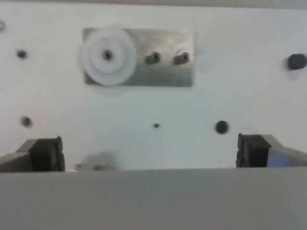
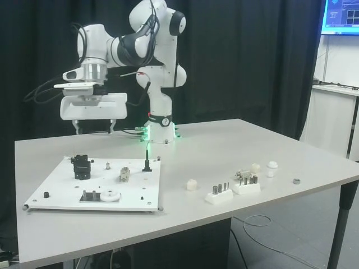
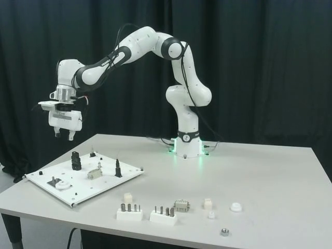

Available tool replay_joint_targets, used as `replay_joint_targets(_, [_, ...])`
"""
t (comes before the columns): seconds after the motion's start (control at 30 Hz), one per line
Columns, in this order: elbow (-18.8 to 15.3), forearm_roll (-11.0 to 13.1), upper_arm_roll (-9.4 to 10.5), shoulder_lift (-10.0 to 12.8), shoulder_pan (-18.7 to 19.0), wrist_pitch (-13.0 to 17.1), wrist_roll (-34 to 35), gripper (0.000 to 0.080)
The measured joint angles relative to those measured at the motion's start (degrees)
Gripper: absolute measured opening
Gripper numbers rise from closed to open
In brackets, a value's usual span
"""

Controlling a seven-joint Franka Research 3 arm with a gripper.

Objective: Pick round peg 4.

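Wrist view: looks straight down on the white board (image 1: 153, 110), gripper (image 1: 149, 152) spread wide, one black fingertip (image 1: 47, 154) at each side, nothing held between. One white gear (image 1: 108, 55) on a grey metal plate (image 1: 160, 57), two dark screws beside it. Several small black studs scattered over the board. No peg blocks visible here.

First room view: shows what the wrist camera misses. Gripper (image 2: 93, 124) hanging high above the board's (image 2: 56, 190) far left part, well clear of everything. On the board: a black block (image 2: 82, 166), a black upright post (image 2: 147, 164), a small metal fitting (image 2: 124, 174), the gear (image 2: 111, 195). To the right on the grey table (image 2: 291, 151), well apart from the gripper: two white peg blocks, first (image 2: 219, 195) holding three upright round pegs (image 2: 221, 186), second (image 2: 247, 186) just beside. Which is peg 4, cannot tell. Nearby three small white parts and one dark ring (image 2: 297, 180).

Second room view: opposite side. Gripper (image 3: 64, 134) open and empty over the board's (image 3: 109, 184) far left edge. Two peg blocks (image 3: 129, 214) (image 3: 163, 218) at the table's near edge, four pegs standing in the left one. Nothing between arm and blocks but open table.
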Motion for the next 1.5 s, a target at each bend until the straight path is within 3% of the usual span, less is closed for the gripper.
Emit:
replay_joint_targets(0.33, [1.8, -3.1, 0.00, 0.0, 3.8, -3.0, 14.8, 0.0800])
replay_joint_targets(0.53, [1.9, -4.4, 0.03, 0.0, 6.6, -4.7, 21.5, 0.0800])
replay_joint_targets(1.03, [1.5, -6.9, 0.22, 1.3, 14.4, -9.1, 46.7, 0.0800])
replay_joint_targets(1.5, [-1.3, -7.1, 0.50, 1.8, 21.1, -8.5, 60.9, 0.0800])
